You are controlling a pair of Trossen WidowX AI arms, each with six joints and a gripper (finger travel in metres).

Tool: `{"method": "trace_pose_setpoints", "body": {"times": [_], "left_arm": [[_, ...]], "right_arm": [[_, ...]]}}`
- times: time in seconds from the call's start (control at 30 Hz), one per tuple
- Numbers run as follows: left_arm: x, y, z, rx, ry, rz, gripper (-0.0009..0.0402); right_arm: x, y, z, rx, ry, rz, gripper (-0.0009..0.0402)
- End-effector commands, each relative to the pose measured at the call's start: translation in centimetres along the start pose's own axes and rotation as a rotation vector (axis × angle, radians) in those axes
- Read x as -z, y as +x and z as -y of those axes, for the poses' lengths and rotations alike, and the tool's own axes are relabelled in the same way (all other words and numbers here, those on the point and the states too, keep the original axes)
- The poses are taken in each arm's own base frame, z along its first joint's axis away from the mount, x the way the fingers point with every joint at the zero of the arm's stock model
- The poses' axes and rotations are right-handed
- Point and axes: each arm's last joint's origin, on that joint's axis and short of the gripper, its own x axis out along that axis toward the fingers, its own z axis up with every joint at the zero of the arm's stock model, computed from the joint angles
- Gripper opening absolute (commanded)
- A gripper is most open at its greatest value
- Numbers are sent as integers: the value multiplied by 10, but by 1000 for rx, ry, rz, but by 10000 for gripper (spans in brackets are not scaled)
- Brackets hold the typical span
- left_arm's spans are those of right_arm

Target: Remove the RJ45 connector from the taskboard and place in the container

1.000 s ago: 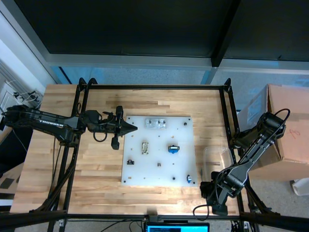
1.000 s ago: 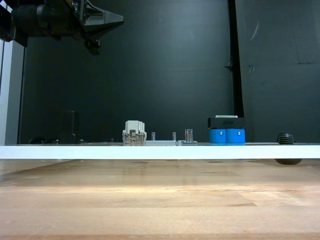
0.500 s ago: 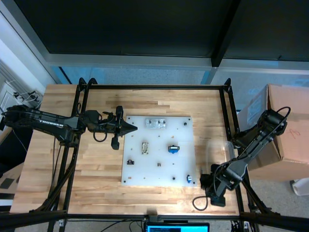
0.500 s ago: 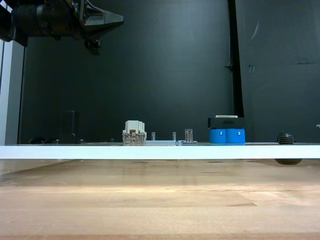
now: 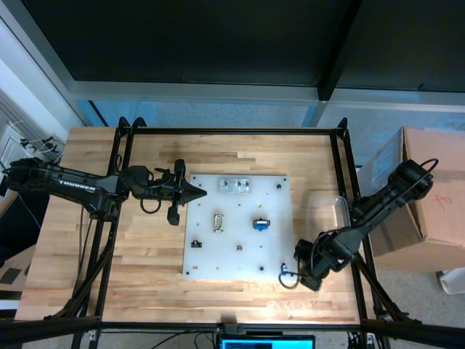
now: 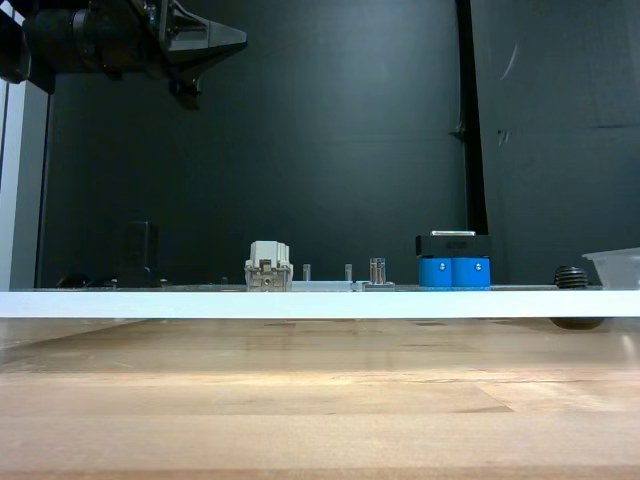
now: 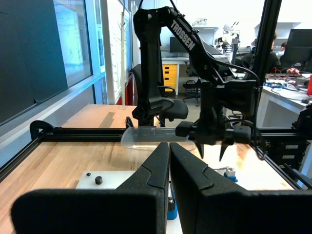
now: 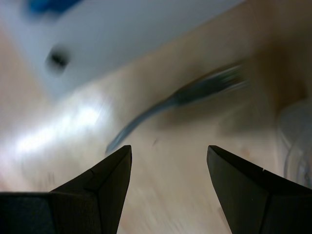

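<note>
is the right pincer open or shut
Open: the right pincer shows its fingers apart, nothing between, over the table beside the taskboard's near right corner. The left pincer, shut, hangs above the board's left edge.

Left gripper (image 7: 169,144) closed — right gripper (image 8: 169,147) (low) agape.

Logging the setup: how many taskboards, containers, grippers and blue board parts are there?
Taskboard: 1
Container: 1
Grippers: 2; left gripper above the board's left edge, jaws shut; right gripper beside its near right corner, jaws open
Blue parts seated on board: 2; which is the RJ45 connector, cannot tell
Total: 6
</note>
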Motion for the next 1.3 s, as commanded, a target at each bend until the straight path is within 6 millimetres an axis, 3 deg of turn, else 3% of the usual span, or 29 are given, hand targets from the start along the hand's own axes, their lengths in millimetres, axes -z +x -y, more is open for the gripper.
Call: {"method": "trace_pose_setpoints", "body": {"times": [0.03,0.23,0.43,0.83,1.0,1.3], "left_arm": [[0,0,0,0,0,1,0],[0,0,0,0,0,1,0],[0,0,0,0,0,1,0],[0,0,0,0,0,1,0],[0,0,0,0,0,1,0],[0,0,0,0,0,0,0]], "right_arm": [[-5,1,2,7,159,27,215],[-16,0,5,6,373,61,215],[-23,10,5,34,467,55,215],[-24,27,1,63,519,49,208],[-24,27,0,56,521,49,153],[-25,26,-1,37,506,50,12]]}}
